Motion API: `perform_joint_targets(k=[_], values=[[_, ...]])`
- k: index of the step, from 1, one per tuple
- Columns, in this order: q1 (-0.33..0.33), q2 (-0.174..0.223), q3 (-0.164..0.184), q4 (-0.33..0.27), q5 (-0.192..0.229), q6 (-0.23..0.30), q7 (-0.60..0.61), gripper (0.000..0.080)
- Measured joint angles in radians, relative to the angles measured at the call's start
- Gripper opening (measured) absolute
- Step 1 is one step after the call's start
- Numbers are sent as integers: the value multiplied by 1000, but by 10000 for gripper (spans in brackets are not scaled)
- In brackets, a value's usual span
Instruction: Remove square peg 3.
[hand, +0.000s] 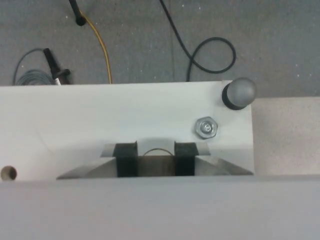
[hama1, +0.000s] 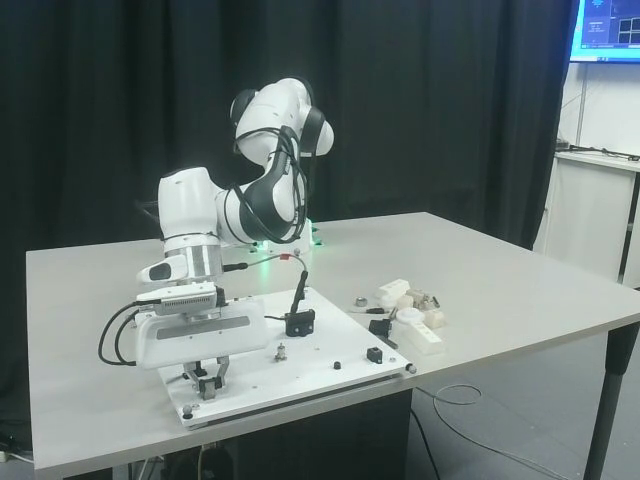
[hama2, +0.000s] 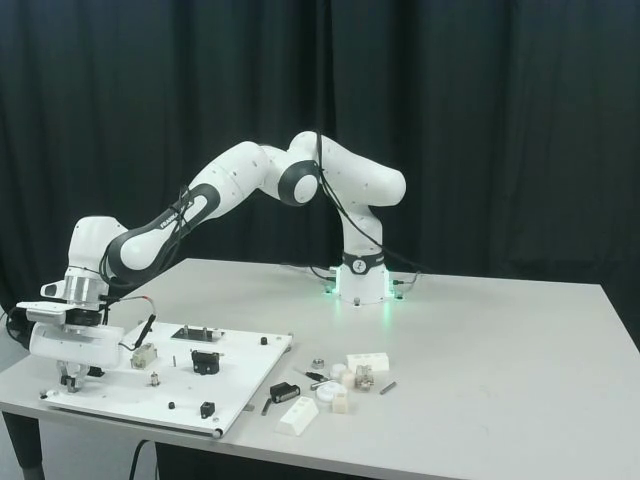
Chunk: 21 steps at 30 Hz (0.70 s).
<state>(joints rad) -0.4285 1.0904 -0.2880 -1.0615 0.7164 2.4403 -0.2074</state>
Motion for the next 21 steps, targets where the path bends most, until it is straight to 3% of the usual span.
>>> perform_joint_targets(k=[21], values=[[0, -10, -12, 21, -27, -49, 22, 152]])
